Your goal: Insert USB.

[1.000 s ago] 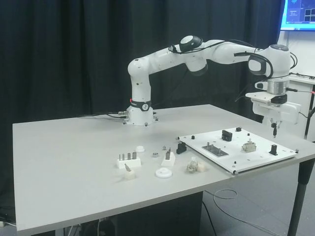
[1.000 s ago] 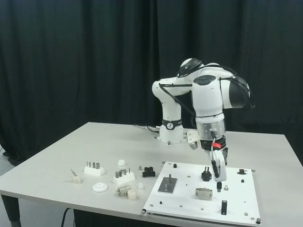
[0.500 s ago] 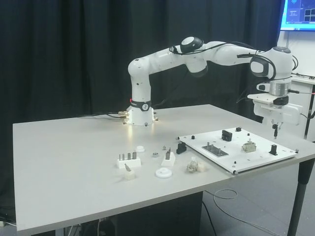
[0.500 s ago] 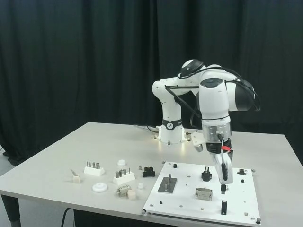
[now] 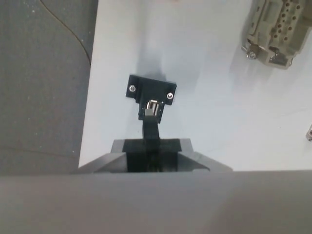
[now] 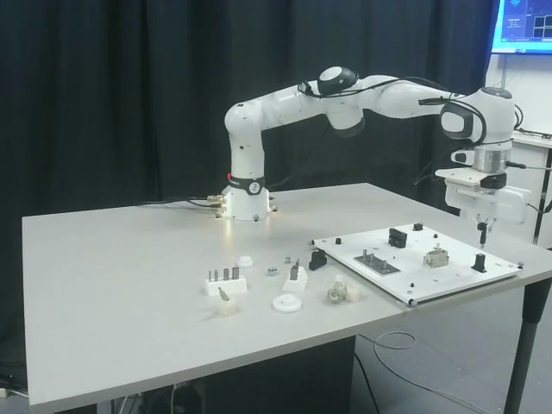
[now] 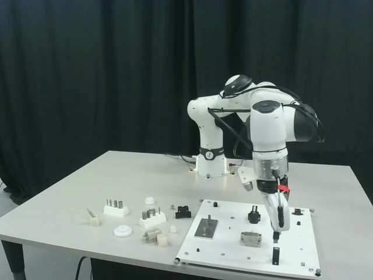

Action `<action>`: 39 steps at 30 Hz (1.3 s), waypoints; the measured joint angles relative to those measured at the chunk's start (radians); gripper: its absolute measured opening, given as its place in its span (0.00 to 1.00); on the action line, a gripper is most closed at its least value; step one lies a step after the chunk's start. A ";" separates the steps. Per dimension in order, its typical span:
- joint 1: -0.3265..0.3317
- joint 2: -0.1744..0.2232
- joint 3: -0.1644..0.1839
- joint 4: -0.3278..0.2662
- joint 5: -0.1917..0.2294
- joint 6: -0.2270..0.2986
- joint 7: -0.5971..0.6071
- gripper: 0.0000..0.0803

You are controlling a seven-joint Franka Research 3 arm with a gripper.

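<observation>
**Layout of table, board and arm**

Board [image 7: 303,248] lying on table [image 6: 121,285], at the corner farthest from the loose parts [image 7: 125,219]. On board: socket block [image 5: 151,93] near the outer edge, multi-pin connector [image 7: 250,238] toward the middle, post plate [image 7: 206,227] beyond. Gripper [image 7: 277,233] above socket block. Arm base [image 7: 211,166] behind board

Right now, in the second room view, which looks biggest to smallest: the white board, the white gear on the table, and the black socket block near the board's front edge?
1. white board, by far the largest.
2. white gear.
3. black socket block, slightly smaller; close, so unsure.
</observation>
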 joint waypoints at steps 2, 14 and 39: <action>0.000 0.001 0.000 0.000 -0.004 0.001 0.004 0.06; -0.001 0.005 0.000 -0.001 -0.010 0.005 0.028 0.06; -0.002 0.013 0.013 -0.002 -0.006 0.022 0.040 0.06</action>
